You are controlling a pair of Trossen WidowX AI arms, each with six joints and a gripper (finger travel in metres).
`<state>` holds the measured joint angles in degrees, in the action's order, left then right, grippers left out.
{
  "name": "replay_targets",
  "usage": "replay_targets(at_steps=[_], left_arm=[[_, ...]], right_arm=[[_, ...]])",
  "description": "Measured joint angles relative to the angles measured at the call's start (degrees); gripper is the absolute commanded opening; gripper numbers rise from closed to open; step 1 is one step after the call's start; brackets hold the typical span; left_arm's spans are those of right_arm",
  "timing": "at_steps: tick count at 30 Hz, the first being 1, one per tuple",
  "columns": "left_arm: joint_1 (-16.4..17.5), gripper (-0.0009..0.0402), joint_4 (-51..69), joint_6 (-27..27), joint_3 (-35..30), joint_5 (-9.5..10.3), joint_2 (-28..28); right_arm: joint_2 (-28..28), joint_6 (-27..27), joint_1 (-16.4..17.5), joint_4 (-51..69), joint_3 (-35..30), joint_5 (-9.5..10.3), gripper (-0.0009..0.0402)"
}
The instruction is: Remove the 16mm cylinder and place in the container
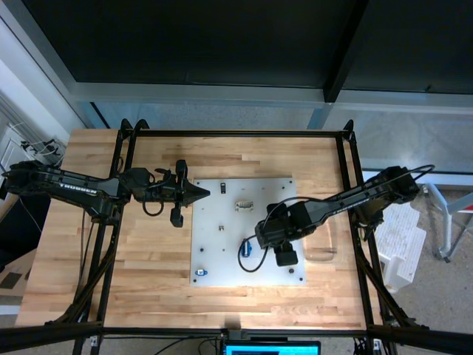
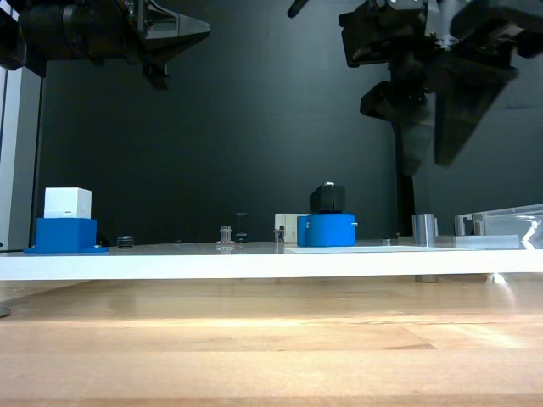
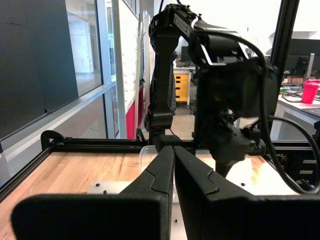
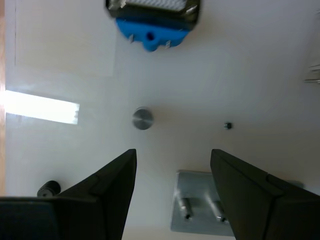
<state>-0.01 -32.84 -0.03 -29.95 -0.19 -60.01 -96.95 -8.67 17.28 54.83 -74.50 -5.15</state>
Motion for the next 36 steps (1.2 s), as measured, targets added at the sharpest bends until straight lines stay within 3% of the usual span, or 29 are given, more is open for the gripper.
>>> replay_targets(at_steps=[17,24,36], left_arm=[[0.0,0.0,0.02,0.0,0.0,0.0,0.0],[0.0,0.0,0.0,0.0,0.0,0.02,0.02],[0.0,0.0,0.02,0.0,0.02,0.0,0.02]], right_arm=[[-4.83,-3.08,1.77,-3.76,0.04,0.11,0.0227],[-5.2,-4.31,1.99,-4.39,0.2,-1.29,0.0227],[-8.15,-5.27,2.38,-7.08,0.55,-0.66,0.0227]])
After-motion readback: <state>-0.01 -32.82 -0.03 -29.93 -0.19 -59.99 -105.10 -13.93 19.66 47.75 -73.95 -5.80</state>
